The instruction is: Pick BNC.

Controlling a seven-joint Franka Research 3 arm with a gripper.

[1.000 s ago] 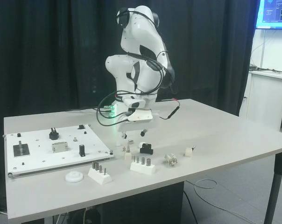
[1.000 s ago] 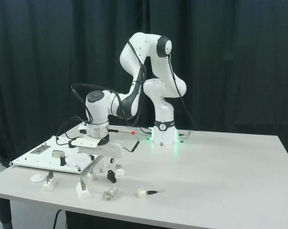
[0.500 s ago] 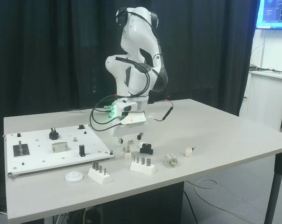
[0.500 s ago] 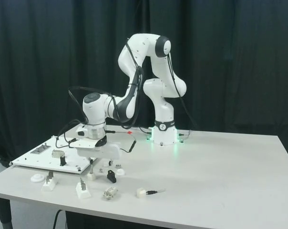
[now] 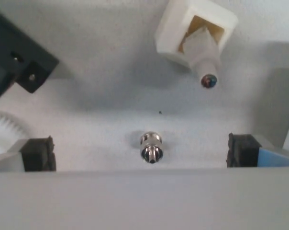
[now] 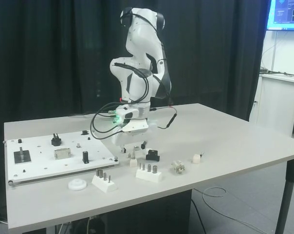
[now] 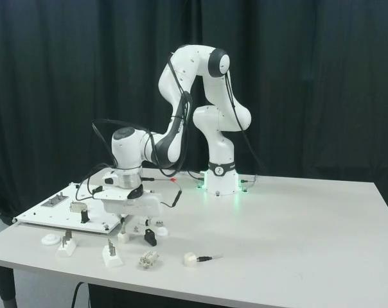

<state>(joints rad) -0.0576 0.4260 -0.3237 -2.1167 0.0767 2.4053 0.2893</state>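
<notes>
Grey table (image 5: 101, 120) under you, the BNC (image 5: 150, 146) stands upright on it, centred between your spread, empty fingers (image 5: 37, 154), so you look set to drop straight down.

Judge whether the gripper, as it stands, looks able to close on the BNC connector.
Probably yes. In the wrist view the BNC connector stands upright on bare table between the open fingers, nothing touching it; the white holder sits apart.

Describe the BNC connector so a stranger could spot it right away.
Start at the white hand low over the grey table. The BNC connector stands upright between its fingertips, untouched. Unlike the neighbouring white block, it is a small bare metal barrel.
</notes>
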